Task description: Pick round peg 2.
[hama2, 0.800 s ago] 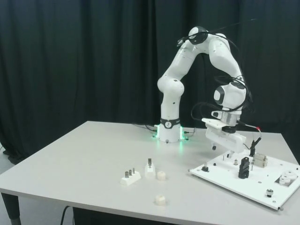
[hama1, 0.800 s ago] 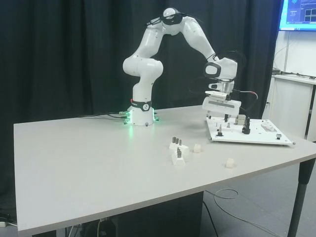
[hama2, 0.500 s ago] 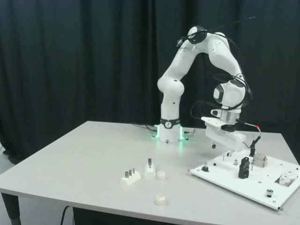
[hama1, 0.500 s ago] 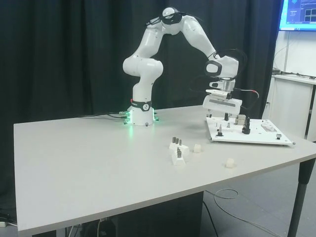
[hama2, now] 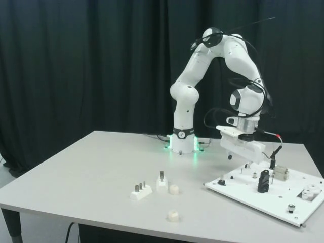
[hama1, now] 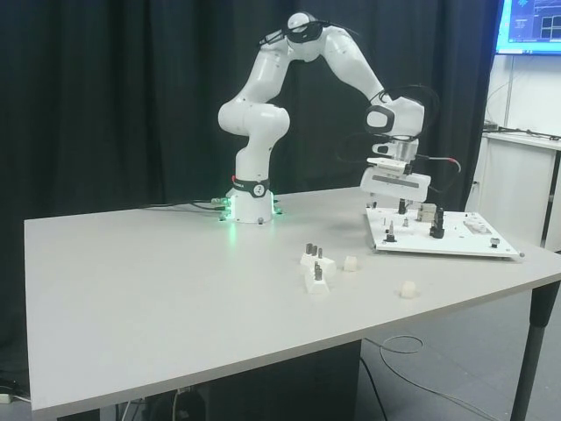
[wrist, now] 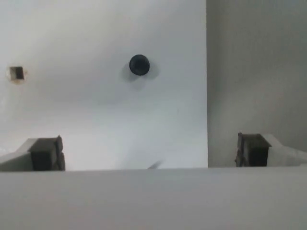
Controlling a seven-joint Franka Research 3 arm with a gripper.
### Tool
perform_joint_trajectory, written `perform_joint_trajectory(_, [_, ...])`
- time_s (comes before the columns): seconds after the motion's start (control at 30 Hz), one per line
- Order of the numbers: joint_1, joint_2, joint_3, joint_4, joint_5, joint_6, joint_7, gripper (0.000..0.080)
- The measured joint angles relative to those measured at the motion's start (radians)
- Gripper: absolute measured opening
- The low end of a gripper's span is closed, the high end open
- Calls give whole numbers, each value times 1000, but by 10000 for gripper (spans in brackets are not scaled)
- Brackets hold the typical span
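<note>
wrist view: fingers (wrist: 45, 153) of white two-finger gripper (wrist: 148, 152) spread wide, empty, over white assembly board (wrist: 96, 110); small round black peg (wrist: 139, 64) at upper centre.

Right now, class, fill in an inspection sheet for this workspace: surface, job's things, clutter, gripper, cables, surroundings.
Surface: grey table carrying a white board of fixtures.
Job's things: pegs stand in two white holders on the table; a black round part sits on the board below the gripper; which one is peg 2 cannot be told.
Clutter: two white blocks near the holders.
Gripper: gripper open, above the board, holding nothing.
Cables: wrist cable; base cables; floor cable.
Surroundings: black curtain, screen, white cabinet.
</note>
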Motion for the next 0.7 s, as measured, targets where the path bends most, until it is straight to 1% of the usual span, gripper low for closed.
perform_joint_trajectory(0.57, [-3, 1, -42, -1, -4, -3, -95, 800])
perform_joint_trajectory(0.7, [-3, 4, -57, -3, -11, -3, -118, 800])
